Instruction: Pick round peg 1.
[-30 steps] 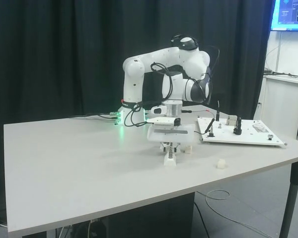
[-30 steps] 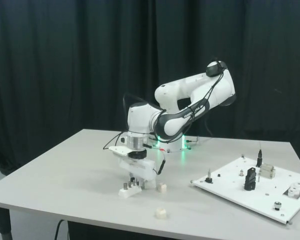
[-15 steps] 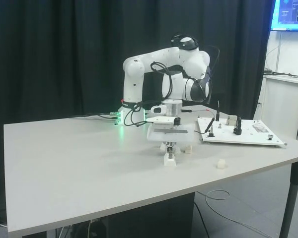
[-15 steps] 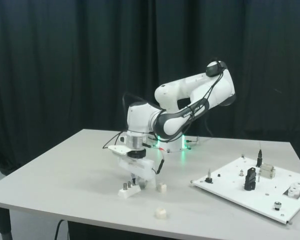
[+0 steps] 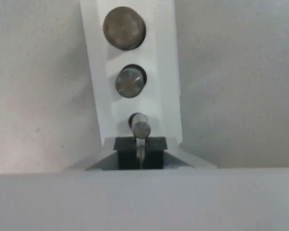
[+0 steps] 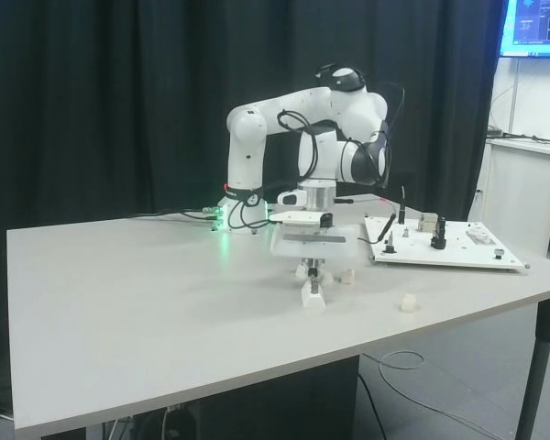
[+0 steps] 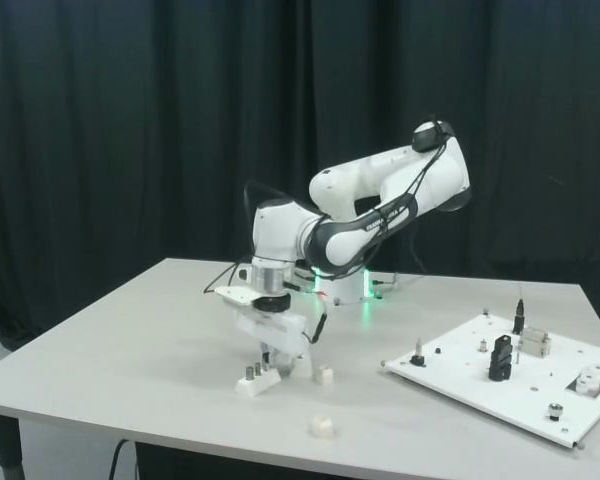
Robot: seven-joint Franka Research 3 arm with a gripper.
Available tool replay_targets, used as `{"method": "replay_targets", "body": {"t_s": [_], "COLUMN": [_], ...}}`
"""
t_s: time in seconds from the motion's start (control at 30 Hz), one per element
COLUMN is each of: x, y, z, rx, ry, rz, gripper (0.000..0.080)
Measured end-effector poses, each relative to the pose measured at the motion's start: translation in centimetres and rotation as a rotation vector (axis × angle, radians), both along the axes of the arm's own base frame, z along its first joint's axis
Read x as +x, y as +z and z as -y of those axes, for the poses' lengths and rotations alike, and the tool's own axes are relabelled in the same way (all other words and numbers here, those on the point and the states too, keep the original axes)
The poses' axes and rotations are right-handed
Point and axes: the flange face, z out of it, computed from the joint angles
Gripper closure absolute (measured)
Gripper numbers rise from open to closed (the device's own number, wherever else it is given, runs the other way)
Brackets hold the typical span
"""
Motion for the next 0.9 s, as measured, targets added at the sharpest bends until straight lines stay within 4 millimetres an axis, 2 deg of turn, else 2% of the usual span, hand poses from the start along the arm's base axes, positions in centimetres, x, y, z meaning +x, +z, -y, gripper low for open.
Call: {"method": "replay_targets", "body": {"t_s": [0.47, 0.9], "x": [-0.3, -0.3], "y": [3.0, 4.0], "z": [0.4, 0.2], "rx": [0.006, 0.007], "ry": [0.013, 0.024], "rz": [-0.032, -0.030], "gripper": [0.0774, 0.0774]}}
